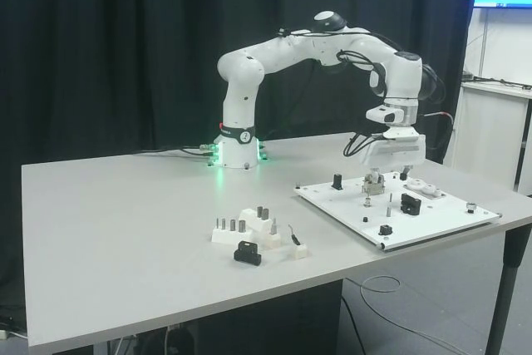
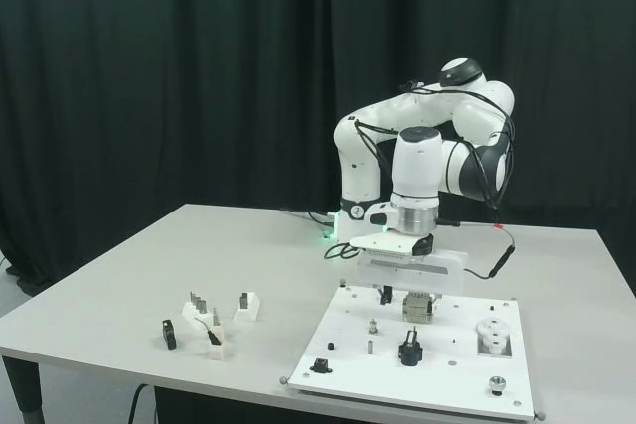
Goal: Pick USB.
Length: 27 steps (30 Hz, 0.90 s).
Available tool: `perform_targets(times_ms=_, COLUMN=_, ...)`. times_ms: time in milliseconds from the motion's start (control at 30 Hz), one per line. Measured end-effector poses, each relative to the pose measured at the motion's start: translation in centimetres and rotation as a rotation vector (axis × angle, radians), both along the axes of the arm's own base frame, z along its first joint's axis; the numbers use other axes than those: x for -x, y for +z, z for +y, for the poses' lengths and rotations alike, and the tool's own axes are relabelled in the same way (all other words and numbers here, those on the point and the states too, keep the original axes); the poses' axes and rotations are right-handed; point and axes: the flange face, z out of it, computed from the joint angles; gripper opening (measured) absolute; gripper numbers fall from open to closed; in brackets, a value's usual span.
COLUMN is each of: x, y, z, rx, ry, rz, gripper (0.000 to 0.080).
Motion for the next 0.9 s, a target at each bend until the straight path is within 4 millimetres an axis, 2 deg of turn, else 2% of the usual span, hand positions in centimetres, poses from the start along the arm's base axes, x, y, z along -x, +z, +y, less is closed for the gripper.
perform_targets(times_ms=900, x=0.0, y=2.3, z=-0.1, rx=0.013, ry=-0.007, rz=-0.029, gripper=0.0800)
